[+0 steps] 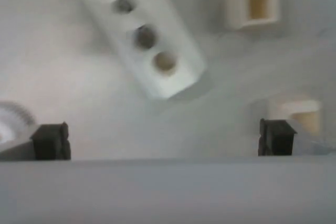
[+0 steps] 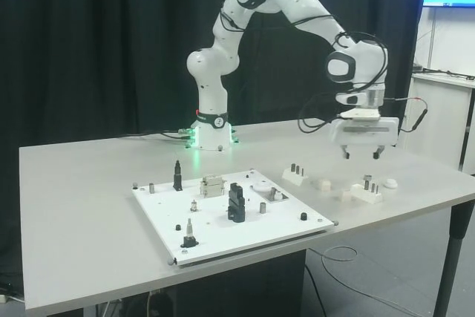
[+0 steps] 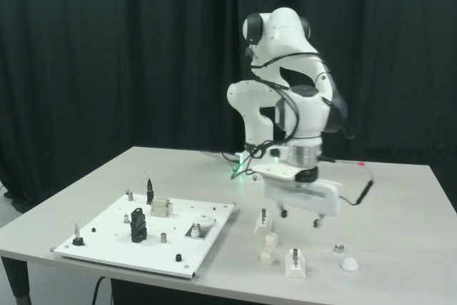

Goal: Pick medium gear.

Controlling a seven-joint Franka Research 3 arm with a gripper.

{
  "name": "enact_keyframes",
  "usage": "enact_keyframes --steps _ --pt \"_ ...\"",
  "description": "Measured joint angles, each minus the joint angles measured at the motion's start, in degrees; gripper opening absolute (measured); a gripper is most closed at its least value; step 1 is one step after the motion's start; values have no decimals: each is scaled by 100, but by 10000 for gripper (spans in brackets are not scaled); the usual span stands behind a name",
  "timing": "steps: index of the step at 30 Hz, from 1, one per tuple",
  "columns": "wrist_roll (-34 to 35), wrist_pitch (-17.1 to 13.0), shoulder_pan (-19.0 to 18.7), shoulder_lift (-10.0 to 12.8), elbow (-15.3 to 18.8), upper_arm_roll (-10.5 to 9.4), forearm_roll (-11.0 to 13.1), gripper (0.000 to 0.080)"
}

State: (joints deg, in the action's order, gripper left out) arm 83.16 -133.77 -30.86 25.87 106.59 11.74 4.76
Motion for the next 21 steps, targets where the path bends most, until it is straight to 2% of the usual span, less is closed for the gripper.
enact_keyframes --steps 10,21 --pt "172 -199 -453 161 -205 4 -104 800" --pt "-240 -207 -567 714 -791 -6 -183 800"
